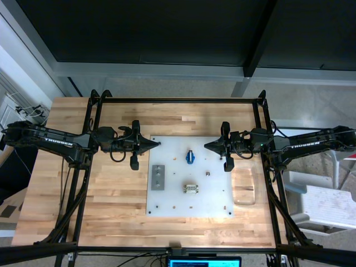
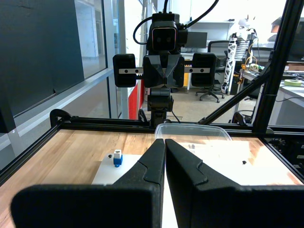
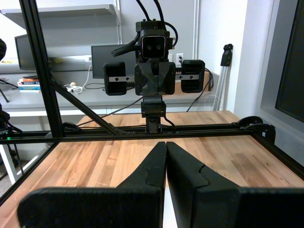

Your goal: Remove the HAN10-E connector and place it in the container

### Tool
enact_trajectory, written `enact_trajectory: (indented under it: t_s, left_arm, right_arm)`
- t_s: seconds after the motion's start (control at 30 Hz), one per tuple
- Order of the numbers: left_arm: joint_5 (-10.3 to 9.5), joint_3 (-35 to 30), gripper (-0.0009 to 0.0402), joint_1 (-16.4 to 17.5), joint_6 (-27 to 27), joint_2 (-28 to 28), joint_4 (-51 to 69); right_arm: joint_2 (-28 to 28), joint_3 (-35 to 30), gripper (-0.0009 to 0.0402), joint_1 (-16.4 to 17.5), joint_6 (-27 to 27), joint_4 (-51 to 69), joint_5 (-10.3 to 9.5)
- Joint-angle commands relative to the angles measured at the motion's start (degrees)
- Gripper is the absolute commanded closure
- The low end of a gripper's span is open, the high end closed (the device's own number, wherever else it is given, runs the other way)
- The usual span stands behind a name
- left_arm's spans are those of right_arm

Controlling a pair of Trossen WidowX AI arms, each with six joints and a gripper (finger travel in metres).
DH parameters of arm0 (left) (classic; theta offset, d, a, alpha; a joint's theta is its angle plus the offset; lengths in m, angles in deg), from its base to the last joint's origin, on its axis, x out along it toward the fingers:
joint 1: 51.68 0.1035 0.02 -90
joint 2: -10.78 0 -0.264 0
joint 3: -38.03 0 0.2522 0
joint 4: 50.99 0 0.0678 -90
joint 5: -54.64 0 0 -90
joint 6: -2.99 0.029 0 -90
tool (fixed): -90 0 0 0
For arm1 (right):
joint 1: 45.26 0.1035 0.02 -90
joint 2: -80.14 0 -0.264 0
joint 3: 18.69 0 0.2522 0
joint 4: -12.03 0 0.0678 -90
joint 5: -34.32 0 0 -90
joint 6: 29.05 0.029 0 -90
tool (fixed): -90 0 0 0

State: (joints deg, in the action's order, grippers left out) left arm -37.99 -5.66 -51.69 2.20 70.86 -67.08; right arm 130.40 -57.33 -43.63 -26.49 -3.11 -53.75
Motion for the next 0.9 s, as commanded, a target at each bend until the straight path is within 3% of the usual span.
enact_trajectory:
  t_s: [0.03, 0.6, 0.9]
  left_arm:
    - [0.00, 0.0, 0.0393, 0.0, 0.0, 0.0, 0.0]
    - [0.00, 0.0, 0.0393, 0.0, 0.0, 0.0, 0.0]
    - [0.00, 0.0, 0.0393, 0.0, 0.0, 0.0, 0.0]
  right_arm:
    - [0.0, 0.0, 0.0393, 0.0, 0.0, 2.0, -0.04]
    - [0.0, -0.4, 0.0393, 0.0, 0.7, 2.7, -0.02]
    - [1.8, -11.0, 0.0393, 0.0, 2.1, 19.1, -0.72]
